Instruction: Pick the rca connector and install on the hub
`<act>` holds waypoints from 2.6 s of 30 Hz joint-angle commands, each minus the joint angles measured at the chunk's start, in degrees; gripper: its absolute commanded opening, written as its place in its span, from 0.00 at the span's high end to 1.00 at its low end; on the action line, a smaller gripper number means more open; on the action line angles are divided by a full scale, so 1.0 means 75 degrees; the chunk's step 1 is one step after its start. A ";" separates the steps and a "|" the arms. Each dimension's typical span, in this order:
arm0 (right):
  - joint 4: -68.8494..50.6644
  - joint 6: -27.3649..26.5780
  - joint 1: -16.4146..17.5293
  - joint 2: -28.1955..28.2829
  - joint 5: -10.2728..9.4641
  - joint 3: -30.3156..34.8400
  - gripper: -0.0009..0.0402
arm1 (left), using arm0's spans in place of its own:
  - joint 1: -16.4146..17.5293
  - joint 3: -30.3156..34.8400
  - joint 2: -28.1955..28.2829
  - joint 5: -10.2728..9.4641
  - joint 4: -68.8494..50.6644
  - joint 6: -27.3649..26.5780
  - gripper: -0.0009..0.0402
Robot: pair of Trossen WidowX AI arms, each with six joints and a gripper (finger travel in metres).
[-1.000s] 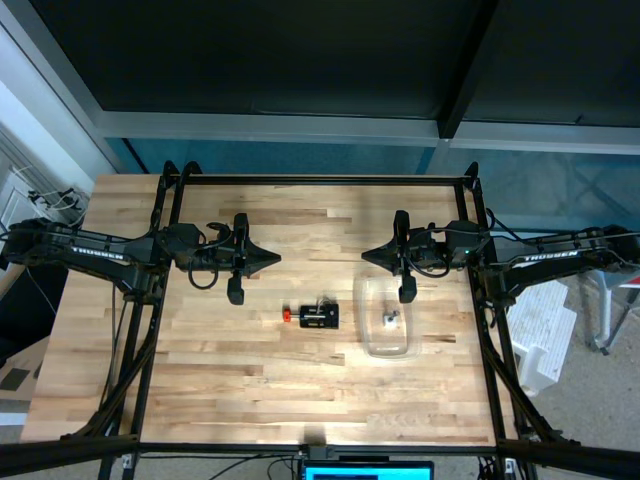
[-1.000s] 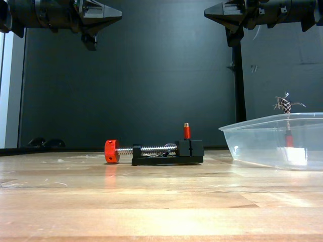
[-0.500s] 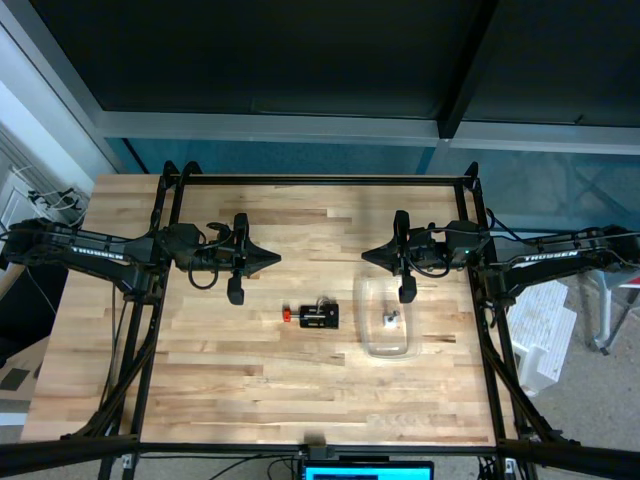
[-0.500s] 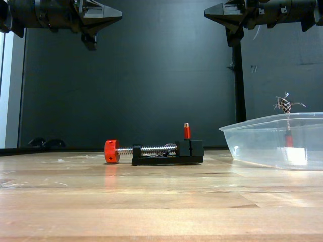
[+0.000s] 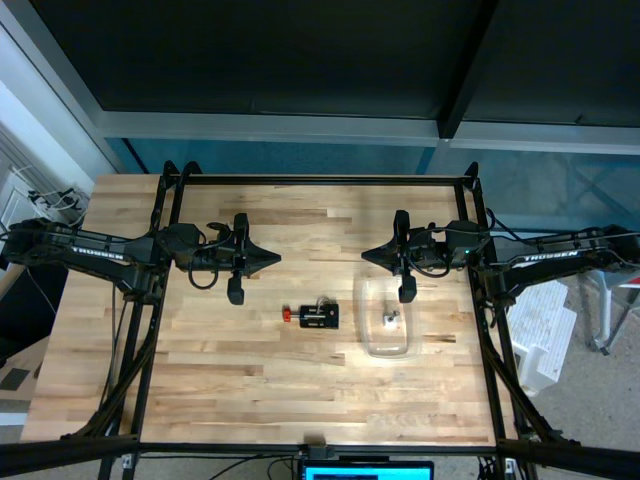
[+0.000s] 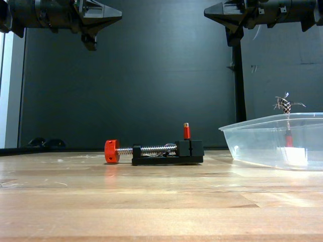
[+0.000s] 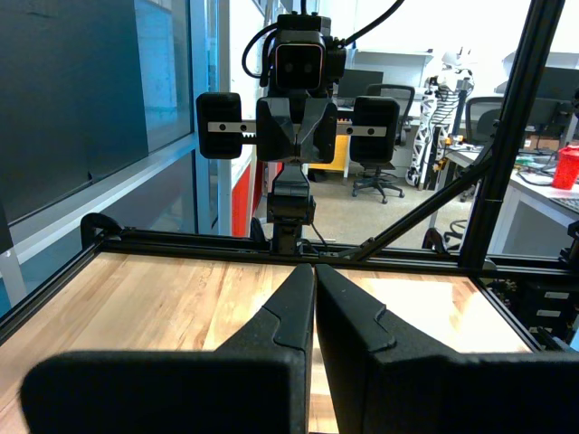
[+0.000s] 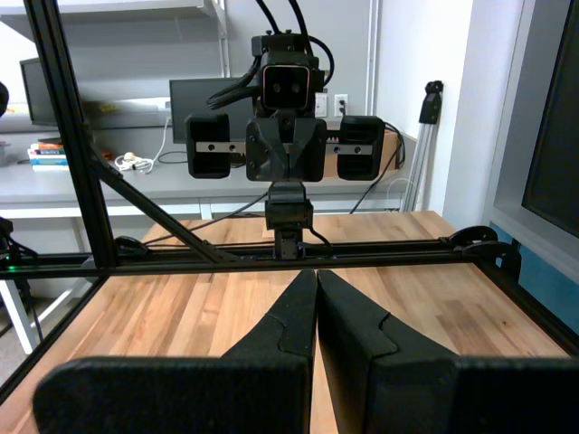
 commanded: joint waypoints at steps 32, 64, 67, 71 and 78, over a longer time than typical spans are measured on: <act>-0.9130 0.1378 0.1515 0.0367 0.0323 0.1862 0.96 | 0.0000 0.0000 0.0000 0.0000 0.0000 0.0000 0.98; -0.8760 0.1661 0.1859 0.3010 0.0321 0.1862 0.57 | 0.0000 0.0000 0.0000 0.0000 0.0000 0.0000 0.98; -0.8687 0.1664 0.1880 0.3139 0.0321 0.1862 0.58 | 0.0003 0.0000 0.0000 0.0000 0.0000 0.0000 0.98; -0.8635 0.1670 0.1906 0.3366 0.0315 0.1862 0.60 | 0.0000 0.0000 0.0000 0.0000 0.0000 0.0000 0.98; -0.8492 0.1673 0.1955 0.3564 0.0312 0.1862 0.66 | 0.0000 0.0000 0.0000 0.0000 0.0000 0.0000 0.98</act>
